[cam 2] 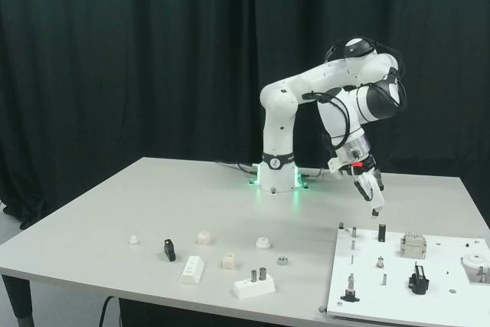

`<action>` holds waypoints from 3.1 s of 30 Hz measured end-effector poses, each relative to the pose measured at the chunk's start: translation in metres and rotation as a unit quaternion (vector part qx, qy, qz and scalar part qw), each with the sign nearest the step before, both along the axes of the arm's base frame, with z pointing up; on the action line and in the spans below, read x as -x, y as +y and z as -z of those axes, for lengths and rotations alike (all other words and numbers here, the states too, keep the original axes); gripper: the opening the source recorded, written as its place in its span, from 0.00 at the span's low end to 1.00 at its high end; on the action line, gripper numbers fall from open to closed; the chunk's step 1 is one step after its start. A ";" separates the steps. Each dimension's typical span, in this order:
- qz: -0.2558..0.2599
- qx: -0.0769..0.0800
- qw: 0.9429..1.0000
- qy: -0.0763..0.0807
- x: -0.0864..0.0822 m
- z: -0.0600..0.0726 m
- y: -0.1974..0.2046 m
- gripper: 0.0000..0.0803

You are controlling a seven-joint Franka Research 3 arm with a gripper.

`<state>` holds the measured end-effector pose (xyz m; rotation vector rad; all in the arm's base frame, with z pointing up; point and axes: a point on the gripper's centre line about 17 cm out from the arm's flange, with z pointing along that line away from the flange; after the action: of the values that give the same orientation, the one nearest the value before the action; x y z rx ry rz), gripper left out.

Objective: Insert USB.

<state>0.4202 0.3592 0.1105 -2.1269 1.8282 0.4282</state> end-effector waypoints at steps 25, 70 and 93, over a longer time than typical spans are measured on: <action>0.031 -0.052 0.998 -0.008 -0.005 0.003 0.018 0.09; 0.050 -0.061 0.997 0.004 0.006 0.009 0.018 0.09; 0.055 -0.061 0.997 0.000 0.005 0.015 0.019 0.09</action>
<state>0.4151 0.3779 0.0952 -1.9360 1.8588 0.4980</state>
